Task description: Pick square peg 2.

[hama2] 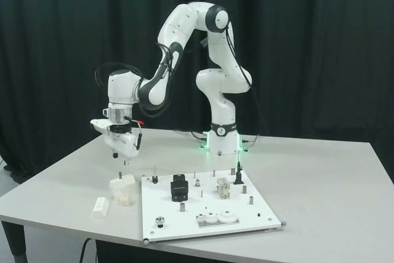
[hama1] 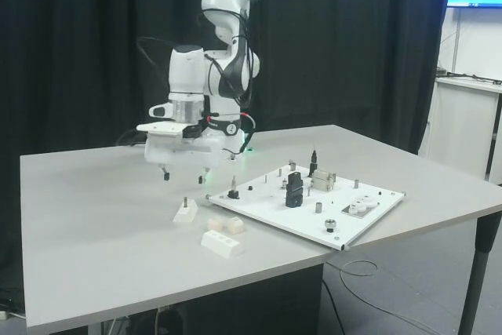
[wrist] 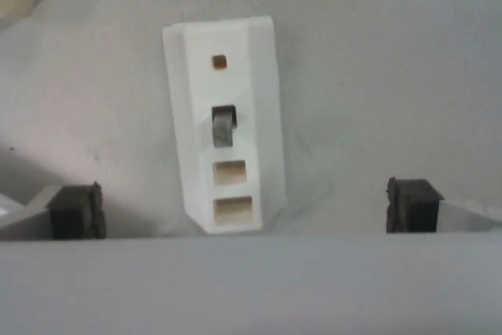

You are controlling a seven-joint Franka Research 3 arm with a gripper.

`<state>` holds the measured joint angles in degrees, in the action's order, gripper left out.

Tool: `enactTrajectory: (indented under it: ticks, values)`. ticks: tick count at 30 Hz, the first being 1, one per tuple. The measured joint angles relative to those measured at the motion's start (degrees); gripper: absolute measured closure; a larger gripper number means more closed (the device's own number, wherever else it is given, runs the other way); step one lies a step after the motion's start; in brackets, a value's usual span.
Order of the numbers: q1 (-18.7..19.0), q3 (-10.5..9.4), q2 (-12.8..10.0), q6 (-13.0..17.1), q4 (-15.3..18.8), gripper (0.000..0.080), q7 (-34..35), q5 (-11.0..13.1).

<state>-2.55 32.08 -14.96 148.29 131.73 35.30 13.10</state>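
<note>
Above the grey table (hama1: 94, 217), near its front-left area as the second room view shows it, you see the gripper (hama2: 122, 161) hanging clear of the surface with its two fingers spread wide and nothing held between them. Check the wrist view: the black fingertips (wrist: 76, 211) sit far apart, one on each side of the white peg holder (wrist: 223, 123), and neither touches it.

The peg holder rests flat on the table directly under the gripper. Its upper face carries four square sockets in a row. Square peg 2 (wrist: 223, 125), grey, stands upright in the second socket. The end socket beside it holds a small dark square set low in the hole; you cannot tell what it is. The other two sockets, at the far end of the row, are open.

From the first room view, note that the peg (hama1: 183, 202) projects upward from the holder (hama1: 185, 213), with a visible gap between its top and the fingertips above.

Two more white blocks (hama1: 223, 234) lie on the table just beside the holder, toward the front edge. The white assembly board (hama2: 206, 204) lies flat next to them, carrying several small black and grey parts. The arm's base (hama2: 222, 140) is bolted further back, with a green light at its foot.
</note>
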Motion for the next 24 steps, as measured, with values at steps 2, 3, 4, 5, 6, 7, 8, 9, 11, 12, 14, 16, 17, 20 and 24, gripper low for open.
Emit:
enactTrajectory:
  ticks: [2,3,4,5,6,7,8,9,11,12,14,16,17,20,24]
  values:
    - [0.01,-0.08,-0.93,0.00,-0.59,0.0003,-1.01,1.07]
    - [0.03,-0.13,-1.34,0.00,-0.87,0.0003,-1.37,1.43]
    - [0.04,-0.19,-1.78,0.00,-1.19,0.0003,-1.65,1.79]
    - [0.05,-0.25,-2.21,0.00,-1.49,0.0003,-1.82,2.14]
    - [0.05,-0.31,-2.63,0.00,-1.76,0.0003,-1.92,2.39]
    - [0.06,-0.38,-3.04,0.00,-2.02,0.0003,-1.94,2.53]
    - [0.06,-0.46,-3.44,-0.01,-2.29,0.0003,-1.94,2.64]
    - [0.06,-0.54,-3.81,-0.02,-2.55,0.0003,-1.94,2.73]
    - [0.06,-0.71,-4.50,-0.06,-3.01,0.0003,-1.94,3.01]
    - [0.06,-0.79,-4.89,-0.07,-3.26,0.0003,-1.94,3.29]
    - [0.06,-0.90,-5.55,-0.09,-3.65,0.0003,-1.94,3.84]
    - [0.06,-0.96,-6.18,-0.16,-4.00,0.0003,-1.94,4.50]
    - [0.06,-0.97,-6.44,-0.23,-4.15,0.0003,-1.94,4.70]
    - [0.06,-0.98,-7.31,-0.48,-4.58,0.0003,-1.95,4.97]
    - [0.06,-0.98,-8.16,-0.64,-4.87,0.0003,-2.12,5.02]
